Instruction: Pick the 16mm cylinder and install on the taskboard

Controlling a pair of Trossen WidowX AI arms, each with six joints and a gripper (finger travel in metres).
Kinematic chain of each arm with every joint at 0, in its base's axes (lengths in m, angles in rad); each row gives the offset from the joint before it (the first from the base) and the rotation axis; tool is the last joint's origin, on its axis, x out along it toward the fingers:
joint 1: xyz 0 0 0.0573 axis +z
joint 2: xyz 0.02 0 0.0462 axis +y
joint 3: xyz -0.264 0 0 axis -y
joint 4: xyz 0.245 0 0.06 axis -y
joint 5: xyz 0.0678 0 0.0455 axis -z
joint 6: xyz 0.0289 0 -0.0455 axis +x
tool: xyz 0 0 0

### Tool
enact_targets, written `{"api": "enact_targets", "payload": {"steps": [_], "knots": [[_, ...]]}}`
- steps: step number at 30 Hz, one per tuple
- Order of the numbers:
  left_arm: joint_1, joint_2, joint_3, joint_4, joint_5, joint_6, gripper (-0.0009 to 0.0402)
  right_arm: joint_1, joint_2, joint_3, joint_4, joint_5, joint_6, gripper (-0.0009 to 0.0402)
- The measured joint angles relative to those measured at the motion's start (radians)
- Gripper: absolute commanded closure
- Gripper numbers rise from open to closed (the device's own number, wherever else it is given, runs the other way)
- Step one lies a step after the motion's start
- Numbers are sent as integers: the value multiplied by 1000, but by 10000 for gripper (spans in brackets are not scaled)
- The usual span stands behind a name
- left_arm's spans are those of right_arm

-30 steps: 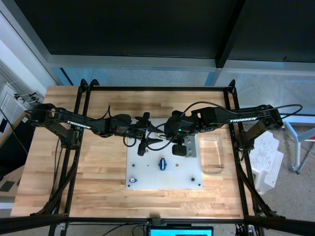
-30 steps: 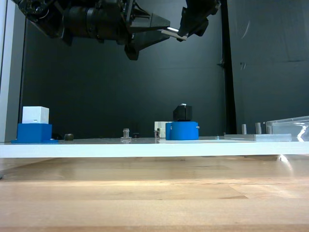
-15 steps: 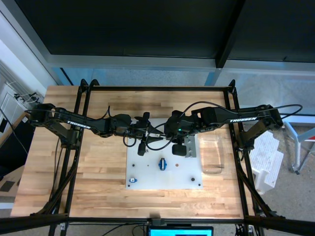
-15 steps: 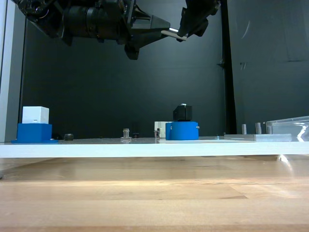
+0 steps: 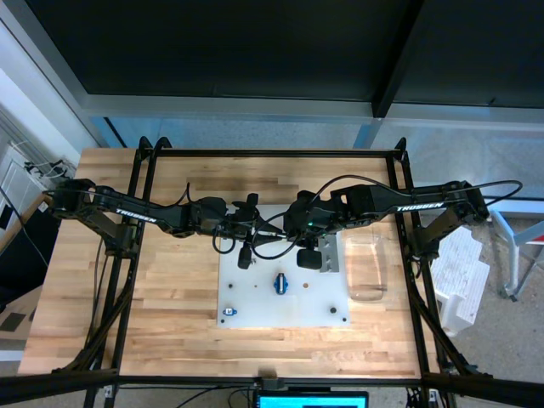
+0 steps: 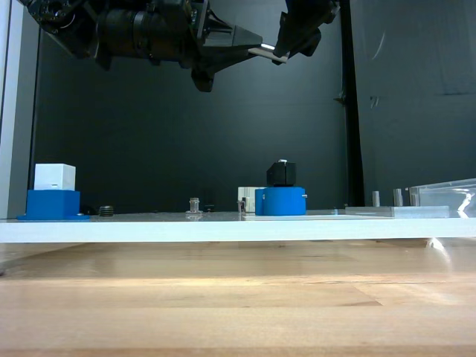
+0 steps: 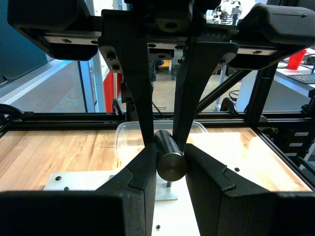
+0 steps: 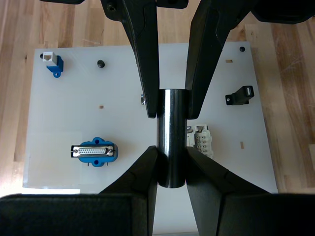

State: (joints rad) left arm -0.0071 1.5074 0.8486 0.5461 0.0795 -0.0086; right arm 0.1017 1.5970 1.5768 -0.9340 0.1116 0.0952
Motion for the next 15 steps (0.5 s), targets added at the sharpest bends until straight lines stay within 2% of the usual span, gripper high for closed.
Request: {"api": "enact_targets", "payload": {"steps": [8,10,13,15], "knots": [[0,0,0,6,1,0,394,0,-1,0,3,0,-1,285],[0,0,0,12,5,0,392,0,-3,0,17,10,-4,260],[0,-1,0,14,2,0,393,2,-22,-15,16,46,-5,221],[0,-1,0,14,2,0,394,3,-42,-42,39,54,-5,197]]}}
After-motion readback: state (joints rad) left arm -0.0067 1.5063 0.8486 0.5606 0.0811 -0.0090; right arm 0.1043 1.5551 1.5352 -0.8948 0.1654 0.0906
